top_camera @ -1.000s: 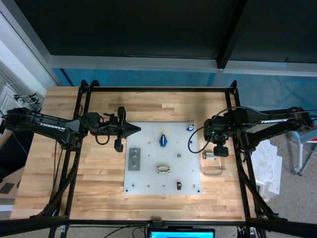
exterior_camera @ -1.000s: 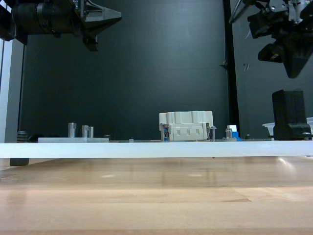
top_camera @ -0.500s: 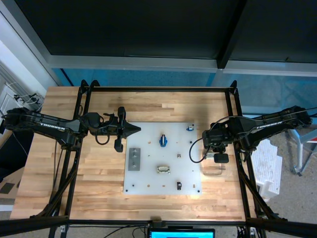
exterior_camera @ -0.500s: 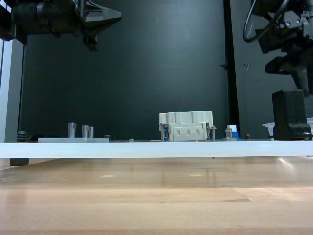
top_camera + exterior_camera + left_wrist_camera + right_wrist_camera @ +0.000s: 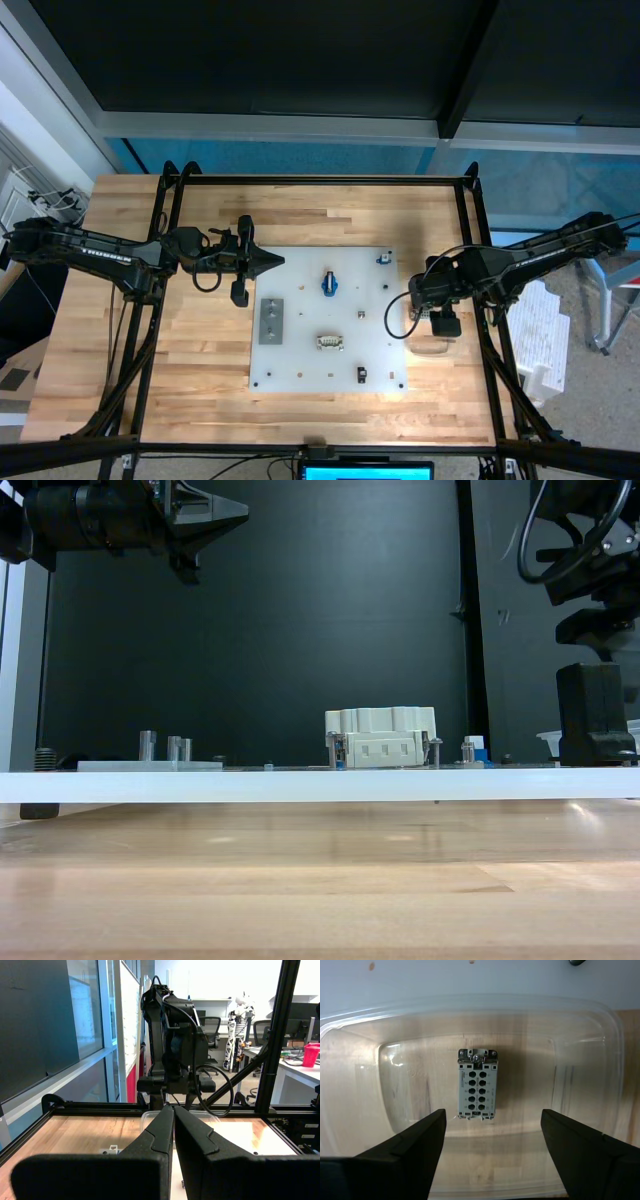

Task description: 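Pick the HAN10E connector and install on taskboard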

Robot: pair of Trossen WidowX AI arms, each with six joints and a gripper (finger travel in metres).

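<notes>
The HAN10E connector (image 5: 476,1084), a small pale block with two rows of holes, lies flat in a clear plastic tray (image 5: 365,1035) just off the taskboard's right edge. My right gripper (image 5: 492,1120) hangs open directly above it, one finger (image 5: 405,1155) on each side and neither touching. From above, the right gripper (image 5: 443,324) covers most of the connector. The white taskboard (image 5: 300,372) lies mid-table. My left gripper (image 5: 270,261) is shut and empty, hovering high by the board's back left corner, its fingers (image 5: 172,1125) pressed together.
The board carries a grey metal block (image 5: 271,320), a blue part (image 5: 330,283), a beige connector housing (image 5: 329,343) and a black fitting (image 5: 361,374). A black frame runs along the table sides. The clear tray (image 5: 432,346) sits between the board and the right frame rail.
My right gripper has come down over the tray, closer to the connector. The left arm has not moved.
</notes>
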